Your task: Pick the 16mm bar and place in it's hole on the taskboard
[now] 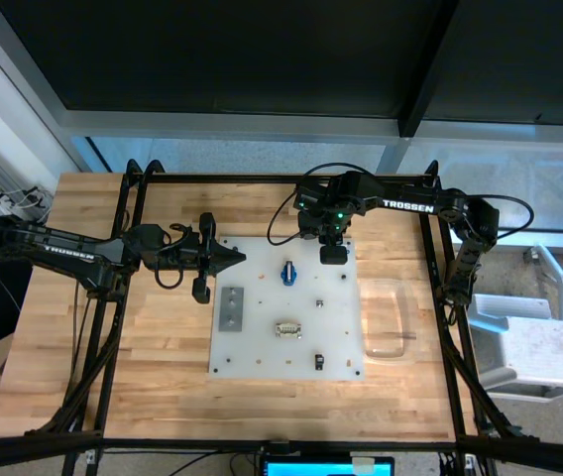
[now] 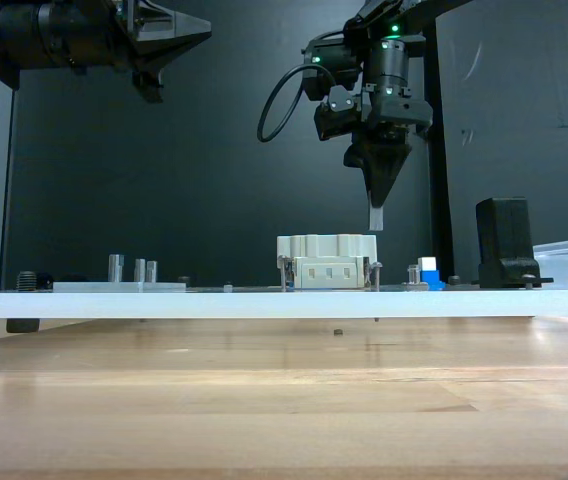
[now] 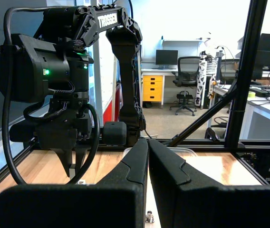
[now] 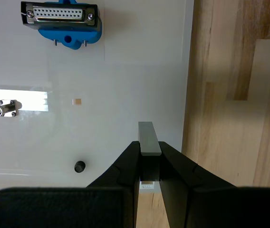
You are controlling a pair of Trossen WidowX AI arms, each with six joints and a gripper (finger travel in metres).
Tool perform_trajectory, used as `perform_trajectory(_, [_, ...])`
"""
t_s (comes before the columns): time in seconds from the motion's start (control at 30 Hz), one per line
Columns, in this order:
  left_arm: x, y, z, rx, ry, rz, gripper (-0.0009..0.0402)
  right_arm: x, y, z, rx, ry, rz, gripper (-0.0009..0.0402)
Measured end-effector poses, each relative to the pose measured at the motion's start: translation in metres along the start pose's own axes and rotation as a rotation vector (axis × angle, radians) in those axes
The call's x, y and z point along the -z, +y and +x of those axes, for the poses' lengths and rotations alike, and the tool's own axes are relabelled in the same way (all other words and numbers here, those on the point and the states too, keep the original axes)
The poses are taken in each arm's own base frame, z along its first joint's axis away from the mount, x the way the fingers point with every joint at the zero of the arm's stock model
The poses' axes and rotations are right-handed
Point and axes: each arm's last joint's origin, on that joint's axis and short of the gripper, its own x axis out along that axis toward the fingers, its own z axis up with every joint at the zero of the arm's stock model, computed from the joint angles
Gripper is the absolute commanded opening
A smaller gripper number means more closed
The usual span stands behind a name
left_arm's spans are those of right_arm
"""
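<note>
The 16mm bar [image 4: 149, 138] is a short grey metal bar, held upright in my right gripper [image 4: 149, 151], which is shut on it. In the low view the bar [image 2: 376, 216] hangs below the gripper [image 2: 377, 198], well above the white taskboard [image 2: 264, 291] and clear of any seat. From above, the right gripper [image 1: 332, 246] is over the board's far right part [image 1: 262, 347]. My left gripper [image 1: 236, 255] hovers high at the board's far left edge, its fingers [image 3: 139, 156] pressed together on nothing.
On the board sit a grey metal block [image 1: 232, 307] with pegs, a blue connector [image 1: 288, 272], a cream connector [image 2: 326, 262] and a black block [image 2: 504, 245]. A clear tray [image 1: 386, 317] lies on the wooden table right of the board.
</note>
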Motion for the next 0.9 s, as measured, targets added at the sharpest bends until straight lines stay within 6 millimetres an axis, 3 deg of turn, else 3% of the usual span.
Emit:
perform_trajectory(0.23, [0.0, 0.0, 0.0, 0.0, 0.0, 0.0, 0.0, -0.001, 0.0, 0.001, 0.005, 0.0, 0.0, 0.0])
perform_trajectory(0.53, [0.0, 0.0, 0.0, 0.0, 0.0, 0.0, 0.0, -0.011, 0.01, 0.023, -0.022, 0.054, -0.031, 0.0])
perform_trajectory(0.9, [0.0, 0.0, 0.0, 0.0, 0.0, 0.0, 0.0, -0.013, 0.009, 0.028, -0.022, 0.022, -0.006, 0.0])
